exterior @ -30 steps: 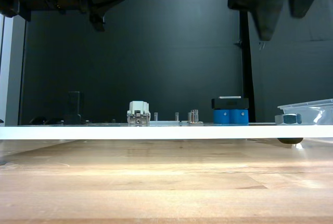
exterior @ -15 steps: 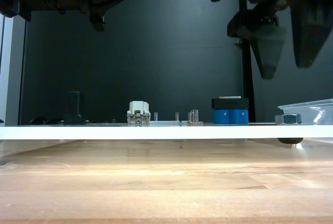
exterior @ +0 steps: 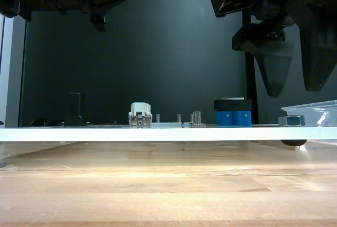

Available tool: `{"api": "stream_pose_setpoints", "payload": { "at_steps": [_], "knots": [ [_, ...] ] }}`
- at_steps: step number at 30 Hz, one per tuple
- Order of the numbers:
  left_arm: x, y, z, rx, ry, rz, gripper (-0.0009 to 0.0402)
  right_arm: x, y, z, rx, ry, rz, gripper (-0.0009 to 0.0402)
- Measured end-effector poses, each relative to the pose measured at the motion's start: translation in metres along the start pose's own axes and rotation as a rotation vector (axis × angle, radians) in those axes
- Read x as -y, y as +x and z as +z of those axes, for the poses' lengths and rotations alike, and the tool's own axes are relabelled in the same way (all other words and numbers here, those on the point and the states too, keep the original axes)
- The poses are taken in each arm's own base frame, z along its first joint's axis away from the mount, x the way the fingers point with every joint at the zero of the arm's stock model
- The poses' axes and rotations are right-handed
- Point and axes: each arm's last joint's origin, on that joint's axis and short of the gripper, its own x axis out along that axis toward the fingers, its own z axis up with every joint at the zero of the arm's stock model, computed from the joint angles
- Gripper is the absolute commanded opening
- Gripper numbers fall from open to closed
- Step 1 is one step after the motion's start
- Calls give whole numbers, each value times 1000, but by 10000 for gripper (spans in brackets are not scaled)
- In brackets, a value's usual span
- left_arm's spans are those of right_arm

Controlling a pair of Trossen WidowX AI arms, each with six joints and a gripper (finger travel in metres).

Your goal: Unfasten the M12 nut and place it in the container

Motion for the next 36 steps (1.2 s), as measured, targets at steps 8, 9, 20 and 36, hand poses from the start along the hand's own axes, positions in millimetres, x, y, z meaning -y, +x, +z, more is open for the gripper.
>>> {"api": "stream_pose_setpoints", "payload": {
  "at_steps": [8, 9, 20, 36],
  "knots": [
    [0, 0, 0, 0, 0, 0, 0, -3, 9, -2, 19, 16, 14, 247],
    [0, 0, 0, 0, 0, 0, 0, -3, 10, -3, 22, 20, 15, 246],
    [0, 0, 0, 0, 0, 0, 0, -8, 23, -5, 12, 29, 27, 233],
    [0, 0, 0, 0, 0, 0, 0, -10, 27, -4, 19, 53, 36, 173]
  ]
}}
